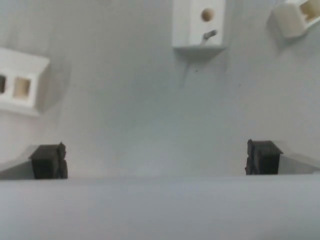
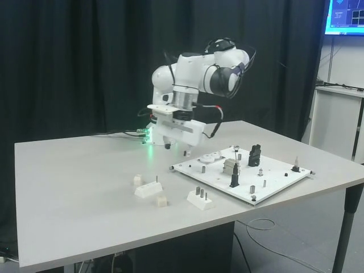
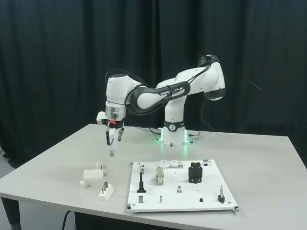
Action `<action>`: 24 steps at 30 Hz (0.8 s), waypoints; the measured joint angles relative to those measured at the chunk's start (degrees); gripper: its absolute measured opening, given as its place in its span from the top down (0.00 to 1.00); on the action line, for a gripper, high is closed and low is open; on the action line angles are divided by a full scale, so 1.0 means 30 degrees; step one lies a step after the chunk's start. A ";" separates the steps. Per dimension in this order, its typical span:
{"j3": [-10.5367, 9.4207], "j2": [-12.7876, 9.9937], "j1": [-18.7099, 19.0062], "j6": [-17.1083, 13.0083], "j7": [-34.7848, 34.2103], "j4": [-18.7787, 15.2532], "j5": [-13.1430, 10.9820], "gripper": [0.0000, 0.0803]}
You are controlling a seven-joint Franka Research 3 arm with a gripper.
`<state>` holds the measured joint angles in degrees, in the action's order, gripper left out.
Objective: Pick round peg 1.
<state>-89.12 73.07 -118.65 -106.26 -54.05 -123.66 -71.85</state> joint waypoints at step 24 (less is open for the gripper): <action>-0.1698 0.0567 -0.1540 -0.1465 0.2369 -0.1319 -0.3263 0.00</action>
